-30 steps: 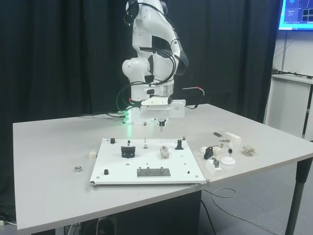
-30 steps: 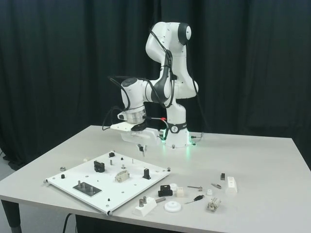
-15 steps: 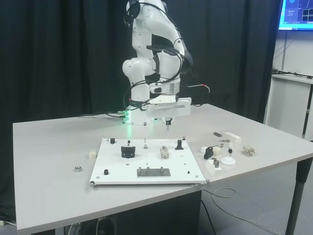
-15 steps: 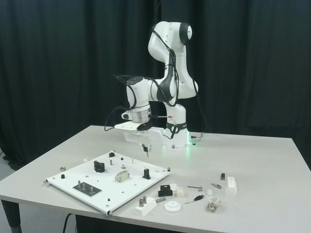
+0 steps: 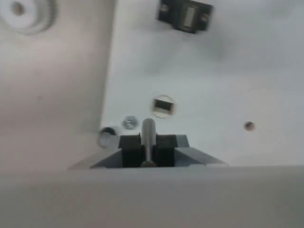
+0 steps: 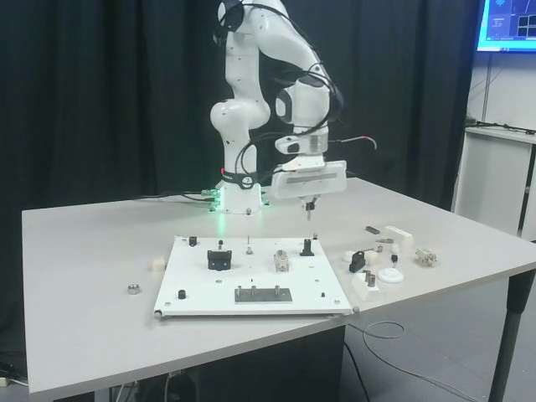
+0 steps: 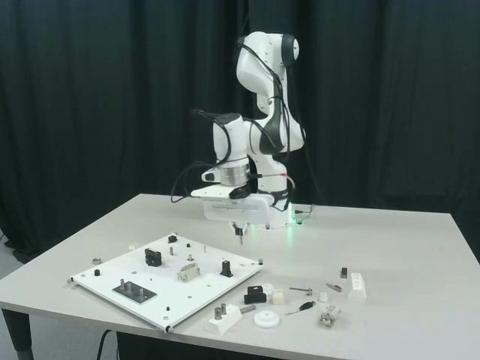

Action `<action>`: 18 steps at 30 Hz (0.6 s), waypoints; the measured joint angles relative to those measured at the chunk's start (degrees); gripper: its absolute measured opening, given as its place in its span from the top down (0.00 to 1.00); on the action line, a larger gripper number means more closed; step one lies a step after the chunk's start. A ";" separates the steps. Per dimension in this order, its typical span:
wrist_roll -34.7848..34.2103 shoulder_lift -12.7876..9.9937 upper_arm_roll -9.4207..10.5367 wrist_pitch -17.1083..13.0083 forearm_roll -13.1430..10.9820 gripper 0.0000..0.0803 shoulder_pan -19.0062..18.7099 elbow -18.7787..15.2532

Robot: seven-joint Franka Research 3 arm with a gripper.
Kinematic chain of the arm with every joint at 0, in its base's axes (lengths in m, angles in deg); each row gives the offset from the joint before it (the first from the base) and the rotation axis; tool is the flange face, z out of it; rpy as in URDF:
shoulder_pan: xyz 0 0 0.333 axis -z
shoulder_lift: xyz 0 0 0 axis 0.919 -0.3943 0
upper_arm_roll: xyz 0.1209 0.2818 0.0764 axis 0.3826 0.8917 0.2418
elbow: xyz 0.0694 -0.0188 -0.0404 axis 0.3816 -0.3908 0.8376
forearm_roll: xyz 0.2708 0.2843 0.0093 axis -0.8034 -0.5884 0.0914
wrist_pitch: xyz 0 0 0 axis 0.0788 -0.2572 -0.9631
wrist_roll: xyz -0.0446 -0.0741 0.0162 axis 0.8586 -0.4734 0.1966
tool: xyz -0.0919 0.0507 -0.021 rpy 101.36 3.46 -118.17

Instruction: Place round peg 2.

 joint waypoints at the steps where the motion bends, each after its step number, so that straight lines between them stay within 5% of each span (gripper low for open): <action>1: -0.11 0.00 0.25 -0.19 -0.03 0.92 -0.27 0.00; 18: 0.23 -0.79 6.66 -4.44 -0.16 0.92 -5.76 -0.81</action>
